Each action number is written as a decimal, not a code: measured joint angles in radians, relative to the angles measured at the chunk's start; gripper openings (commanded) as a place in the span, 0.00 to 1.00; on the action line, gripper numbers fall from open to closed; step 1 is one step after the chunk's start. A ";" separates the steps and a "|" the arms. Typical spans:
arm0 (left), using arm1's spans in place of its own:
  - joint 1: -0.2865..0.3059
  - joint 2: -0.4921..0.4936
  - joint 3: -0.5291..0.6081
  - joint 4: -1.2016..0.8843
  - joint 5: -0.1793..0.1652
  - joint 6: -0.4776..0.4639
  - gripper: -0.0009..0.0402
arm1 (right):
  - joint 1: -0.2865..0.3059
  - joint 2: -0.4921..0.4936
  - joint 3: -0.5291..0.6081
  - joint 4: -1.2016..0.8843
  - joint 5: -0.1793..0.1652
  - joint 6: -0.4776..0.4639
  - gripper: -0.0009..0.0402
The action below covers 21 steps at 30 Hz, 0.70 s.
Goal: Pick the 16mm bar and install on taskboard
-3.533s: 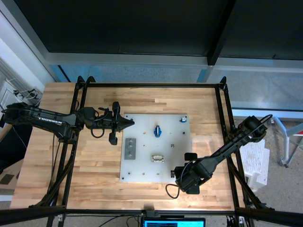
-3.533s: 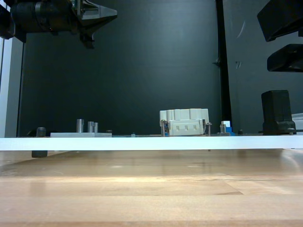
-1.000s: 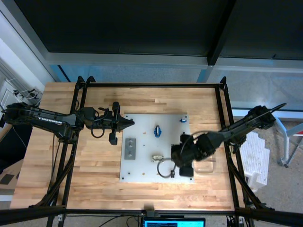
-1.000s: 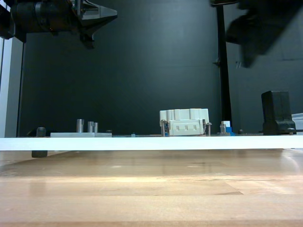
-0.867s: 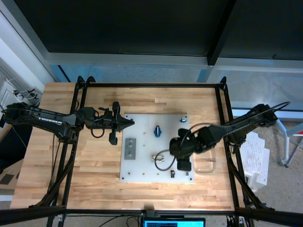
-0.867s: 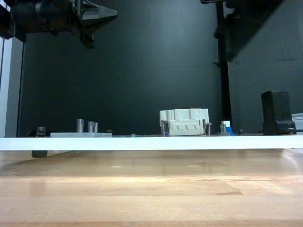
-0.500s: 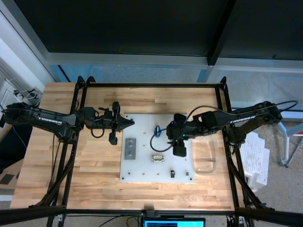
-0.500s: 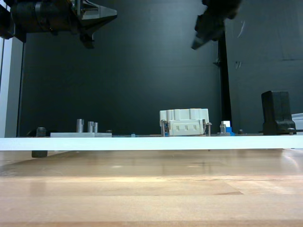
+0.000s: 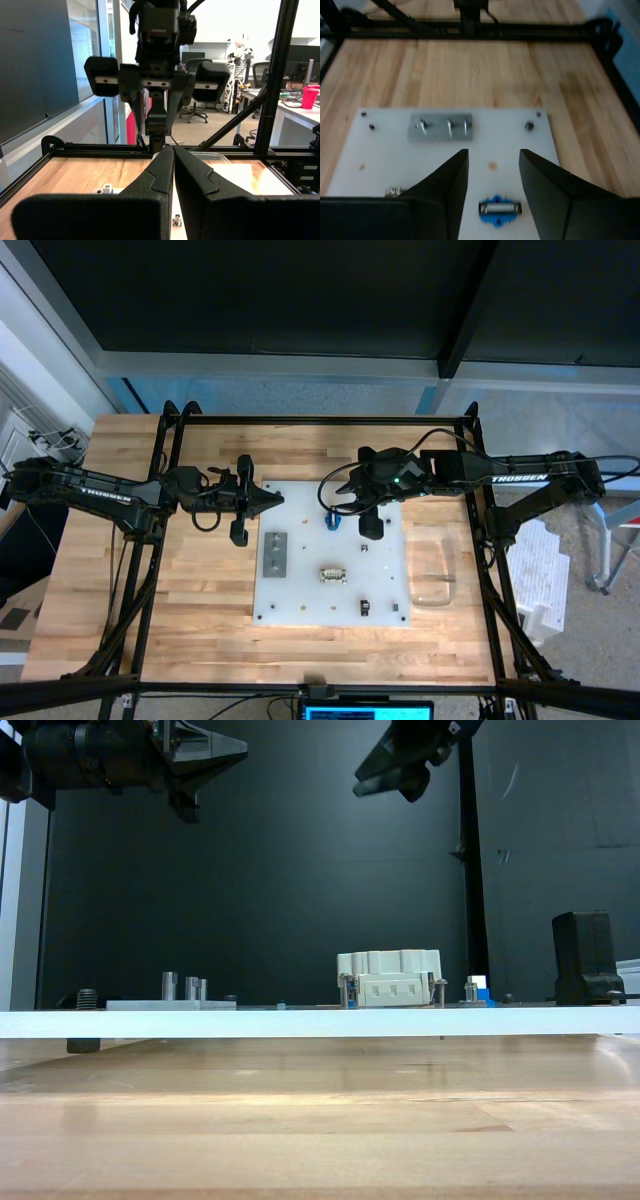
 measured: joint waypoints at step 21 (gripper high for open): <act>0.000 0.000 0.000 0.000 0.000 0.000 0.02 | -0.055 -0.136 -0.307 0.570 -0.074 0.002 0.02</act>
